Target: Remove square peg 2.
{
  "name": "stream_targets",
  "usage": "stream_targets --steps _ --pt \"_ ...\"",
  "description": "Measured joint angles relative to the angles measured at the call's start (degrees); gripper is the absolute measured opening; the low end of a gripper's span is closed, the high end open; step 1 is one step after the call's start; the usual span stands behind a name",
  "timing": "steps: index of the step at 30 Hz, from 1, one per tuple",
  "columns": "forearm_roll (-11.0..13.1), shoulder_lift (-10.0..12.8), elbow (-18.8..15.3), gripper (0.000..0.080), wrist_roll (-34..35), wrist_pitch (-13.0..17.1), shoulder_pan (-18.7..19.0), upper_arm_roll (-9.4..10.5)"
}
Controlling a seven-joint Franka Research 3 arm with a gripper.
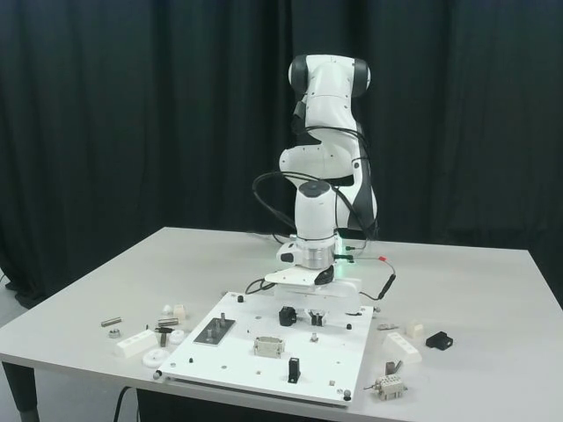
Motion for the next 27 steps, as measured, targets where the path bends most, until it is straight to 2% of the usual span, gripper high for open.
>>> stream_targets --steps 18,27 --pt "-0.1 -4.2 -0.1 0.0067 0.4 -4.2 -0.4 -0.64" --pt "-0.1 -4.9 -0.1 0.0067 0.4 -4.7 -0.4 -0.96"
